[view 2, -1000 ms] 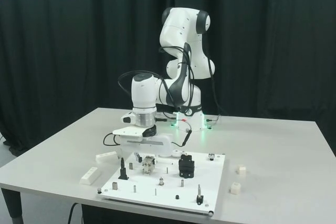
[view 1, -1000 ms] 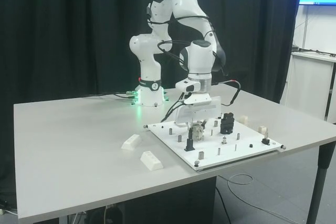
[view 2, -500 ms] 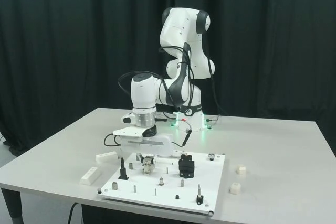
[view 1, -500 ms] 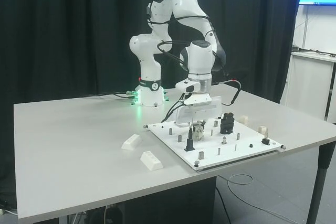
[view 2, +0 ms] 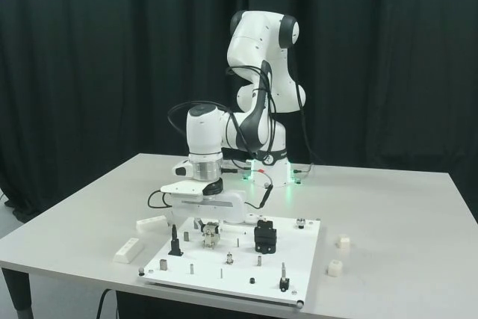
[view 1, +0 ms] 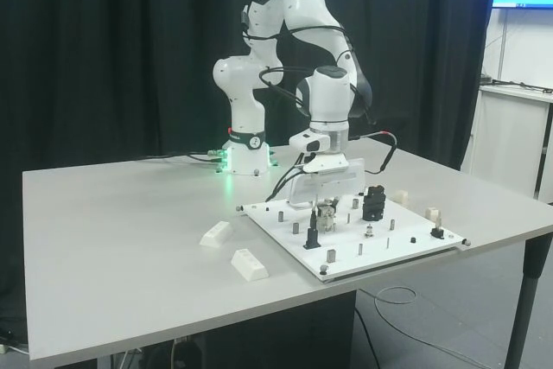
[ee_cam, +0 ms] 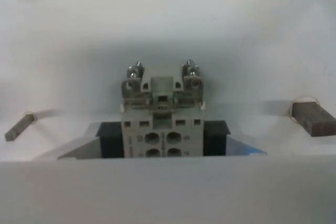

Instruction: Remove waterproof.

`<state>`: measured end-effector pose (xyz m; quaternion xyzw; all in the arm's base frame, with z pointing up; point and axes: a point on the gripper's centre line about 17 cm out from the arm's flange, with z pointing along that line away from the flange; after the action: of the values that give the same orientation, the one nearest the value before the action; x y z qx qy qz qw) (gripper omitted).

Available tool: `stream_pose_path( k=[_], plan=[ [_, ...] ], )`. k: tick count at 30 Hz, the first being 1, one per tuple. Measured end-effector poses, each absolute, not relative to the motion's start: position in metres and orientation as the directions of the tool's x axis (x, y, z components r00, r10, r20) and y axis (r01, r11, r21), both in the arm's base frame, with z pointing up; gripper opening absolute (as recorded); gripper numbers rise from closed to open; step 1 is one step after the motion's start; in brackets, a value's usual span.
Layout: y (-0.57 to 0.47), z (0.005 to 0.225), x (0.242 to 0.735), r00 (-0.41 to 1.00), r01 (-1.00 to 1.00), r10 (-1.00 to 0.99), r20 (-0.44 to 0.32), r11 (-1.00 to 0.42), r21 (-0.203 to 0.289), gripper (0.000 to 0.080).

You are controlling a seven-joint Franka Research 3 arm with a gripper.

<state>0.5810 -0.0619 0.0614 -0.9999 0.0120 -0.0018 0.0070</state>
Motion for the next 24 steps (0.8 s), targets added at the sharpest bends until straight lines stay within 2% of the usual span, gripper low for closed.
stream_pose_path(
  k=[10,24],
  plan=[
    [-0.062,0.0615,0.5809,1.0,-0.023,-0.023,0.002,-1.0,-0.006,0.031],
    [-0.0625,0.0629,0.581,1.0,-0.03,-0.03,-0.004,-0.999,0.036,0.031]
  ],
)
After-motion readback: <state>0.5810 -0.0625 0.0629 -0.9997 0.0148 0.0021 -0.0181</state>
